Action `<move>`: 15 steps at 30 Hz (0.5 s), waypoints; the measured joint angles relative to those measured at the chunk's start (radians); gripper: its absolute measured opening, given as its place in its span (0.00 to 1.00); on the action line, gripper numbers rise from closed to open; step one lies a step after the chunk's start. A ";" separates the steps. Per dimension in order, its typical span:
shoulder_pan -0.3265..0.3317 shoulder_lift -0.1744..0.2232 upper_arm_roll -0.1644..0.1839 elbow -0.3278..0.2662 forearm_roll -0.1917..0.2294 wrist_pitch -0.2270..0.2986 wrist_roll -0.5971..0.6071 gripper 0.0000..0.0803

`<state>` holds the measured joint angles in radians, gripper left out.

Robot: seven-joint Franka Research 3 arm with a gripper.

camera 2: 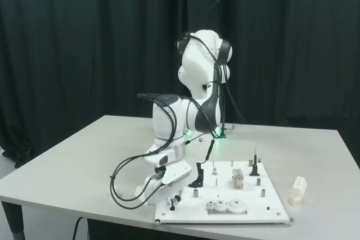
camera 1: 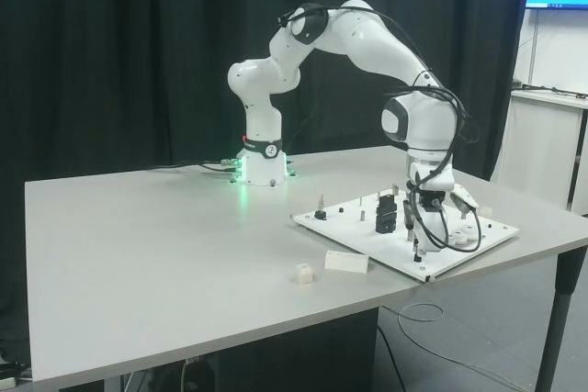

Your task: Insert bolt 4.

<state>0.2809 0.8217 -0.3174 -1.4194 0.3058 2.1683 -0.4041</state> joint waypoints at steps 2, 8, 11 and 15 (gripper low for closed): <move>0.000 0.001 0.000 0.000 0.000 0.000 0.000 0.28; -0.003 0.004 0.000 0.000 0.000 0.001 0.001 0.28; -0.004 0.004 0.000 0.001 0.000 0.001 0.001 0.28; -0.005 0.004 0.000 0.001 0.000 0.001 0.001 0.28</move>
